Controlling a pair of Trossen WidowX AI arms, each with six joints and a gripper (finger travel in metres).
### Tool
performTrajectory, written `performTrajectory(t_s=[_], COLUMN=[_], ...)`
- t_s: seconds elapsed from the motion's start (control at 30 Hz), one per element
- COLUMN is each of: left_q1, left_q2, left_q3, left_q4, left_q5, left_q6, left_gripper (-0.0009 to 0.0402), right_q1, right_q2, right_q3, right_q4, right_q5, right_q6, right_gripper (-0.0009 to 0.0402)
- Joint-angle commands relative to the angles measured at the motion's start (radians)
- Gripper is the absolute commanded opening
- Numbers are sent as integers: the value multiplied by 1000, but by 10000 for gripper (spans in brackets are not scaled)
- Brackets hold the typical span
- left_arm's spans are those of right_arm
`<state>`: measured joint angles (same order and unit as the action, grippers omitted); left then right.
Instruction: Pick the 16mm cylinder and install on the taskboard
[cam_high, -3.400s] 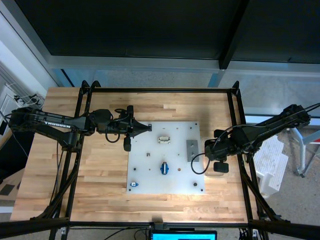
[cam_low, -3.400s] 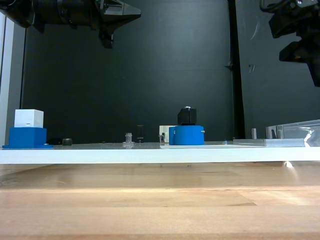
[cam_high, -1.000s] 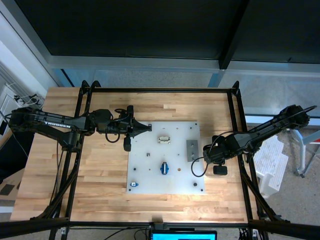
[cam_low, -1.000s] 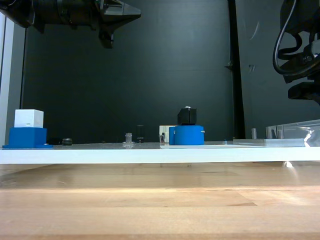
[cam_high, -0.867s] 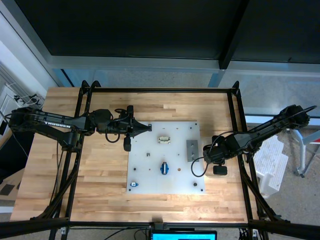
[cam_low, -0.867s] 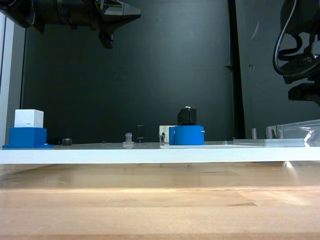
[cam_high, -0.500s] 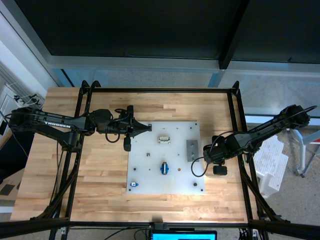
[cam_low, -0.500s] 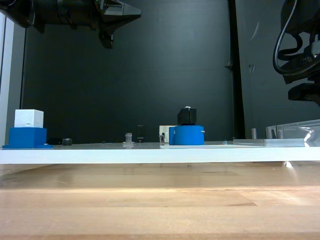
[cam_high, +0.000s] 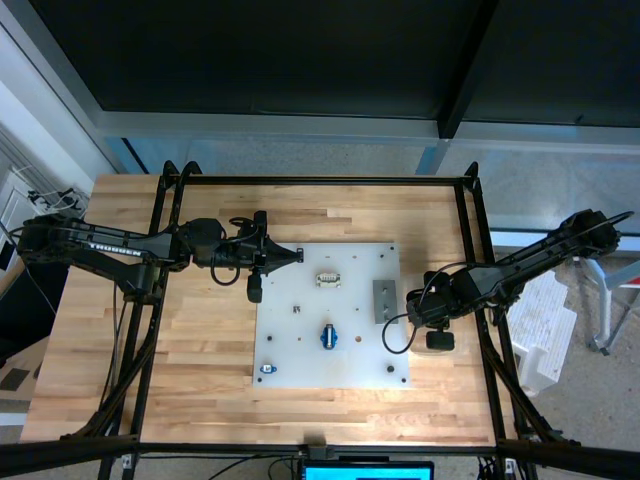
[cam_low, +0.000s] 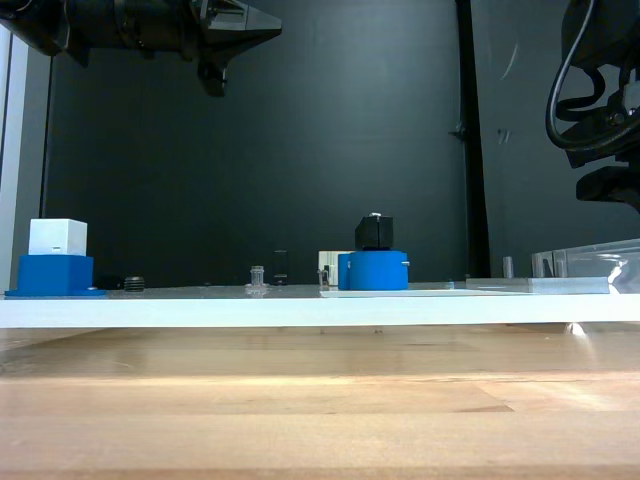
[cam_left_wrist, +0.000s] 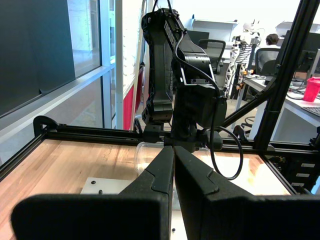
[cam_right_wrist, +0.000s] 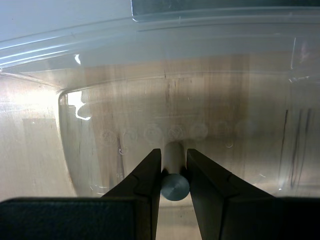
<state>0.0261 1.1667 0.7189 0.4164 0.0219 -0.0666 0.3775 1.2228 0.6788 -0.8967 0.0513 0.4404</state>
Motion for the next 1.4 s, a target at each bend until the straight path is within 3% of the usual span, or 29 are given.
performTrajectory(t_s=[0.03,0.7,1.07,1.4], left_q1=[0,0,0,0], left_q2=[0,0,0,0], left_q3=[0,0,0,0], left_q4=[0,0,0,0], left_q5=[0,0,0,0], left_q6=[0,0,0,0], left_gripper=[0,0,0,0], right_q1=[0,0,8,38], right_q2=[-3,-33,-123,-127], right_q3=[0,0,0,-4], right_q4=[0,-3,-59,-87], right_q5=[0,0,2,2], right_q6=[1,9,50,50], right_gripper=[34,147,179,181])
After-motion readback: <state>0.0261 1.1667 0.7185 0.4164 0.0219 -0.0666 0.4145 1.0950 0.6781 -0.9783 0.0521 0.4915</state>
